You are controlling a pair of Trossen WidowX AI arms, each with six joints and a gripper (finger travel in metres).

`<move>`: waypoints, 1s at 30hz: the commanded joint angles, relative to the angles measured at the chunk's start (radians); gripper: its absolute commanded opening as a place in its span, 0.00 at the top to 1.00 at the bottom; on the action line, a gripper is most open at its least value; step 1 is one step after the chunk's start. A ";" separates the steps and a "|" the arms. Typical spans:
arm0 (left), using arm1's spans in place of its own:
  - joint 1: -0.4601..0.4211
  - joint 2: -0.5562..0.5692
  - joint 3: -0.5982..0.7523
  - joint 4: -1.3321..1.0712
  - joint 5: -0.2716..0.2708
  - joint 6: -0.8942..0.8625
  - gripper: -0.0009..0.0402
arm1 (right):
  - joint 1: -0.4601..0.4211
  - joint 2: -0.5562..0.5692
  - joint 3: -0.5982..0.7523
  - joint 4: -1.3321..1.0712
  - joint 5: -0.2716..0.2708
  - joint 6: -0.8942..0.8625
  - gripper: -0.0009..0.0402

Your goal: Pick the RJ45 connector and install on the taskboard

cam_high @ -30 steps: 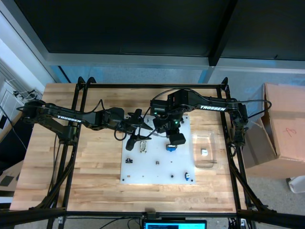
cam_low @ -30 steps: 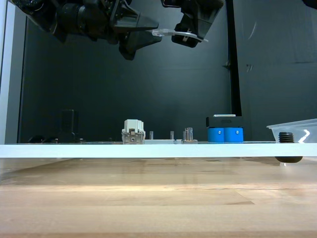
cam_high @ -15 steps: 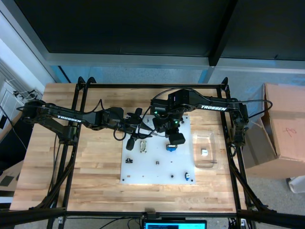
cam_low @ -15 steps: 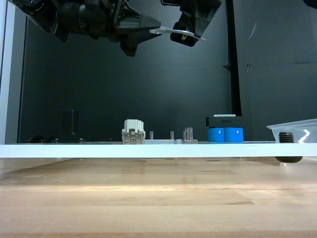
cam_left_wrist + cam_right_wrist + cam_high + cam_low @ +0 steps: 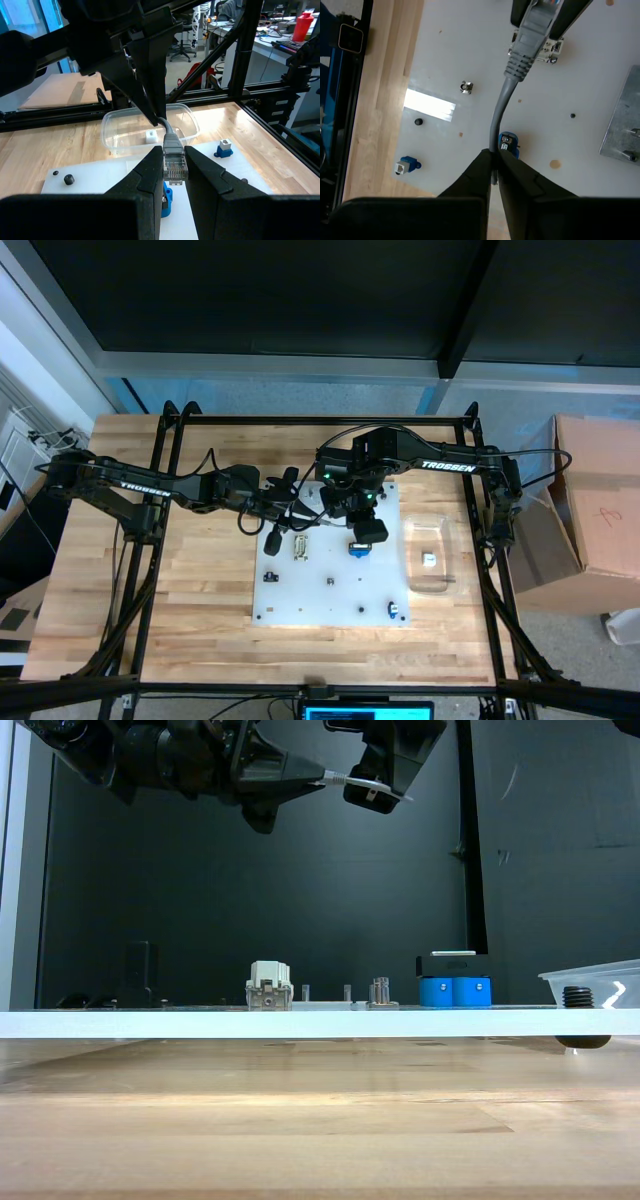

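The RJ45 connector (image 5: 174,162) is a grey plug on a short grey cable, held in the air well above the white taskboard (image 5: 330,585) and clear of any seat. My left gripper (image 5: 173,172) is shut on the plug, one finger pressed against each side. My right gripper (image 5: 493,156) is shut on the cable (image 5: 497,115) just behind the plug (image 5: 532,35). In the low view the plug (image 5: 338,780) bridges the left gripper (image 5: 318,777) and the right gripper (image 5: 375,788). From above, both grippers meet over the board's far edge (image 5: 312,505).
On the board stand a beige connector block (image 5: 268,990), a small metal post (image 5: 379,992) and blue socket blocks (image 5: 454,990) (image 5: 396,612). A clear plastic tray (image 5: 430,555) holding a small white part lies right of the board. A black frame surrounds the wooden table.
The left gripper's fingers have closed in from wide apart onto the plug, and it has edged right toward the right gripper. The right gripper still holds the cable in place.
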 commanded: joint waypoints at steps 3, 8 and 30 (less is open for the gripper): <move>0.000 0.000 0.000 0.000 -0.005 0.000 0.96 | 0.000 0.000 0.000 0.011 0.056 0.040 0.76; 0.000 0.000 -0.001 -0.001 -0.042 0.033 0.97 | 0.000 -0.029 -0.002 0.020 0.065 0.067 0.59; 0.002 -0.002 -0.002 0.157 -0.274 0.406 0.98 | -0.119 -0.346 -0.395 0.729 0.042 0.424 0.53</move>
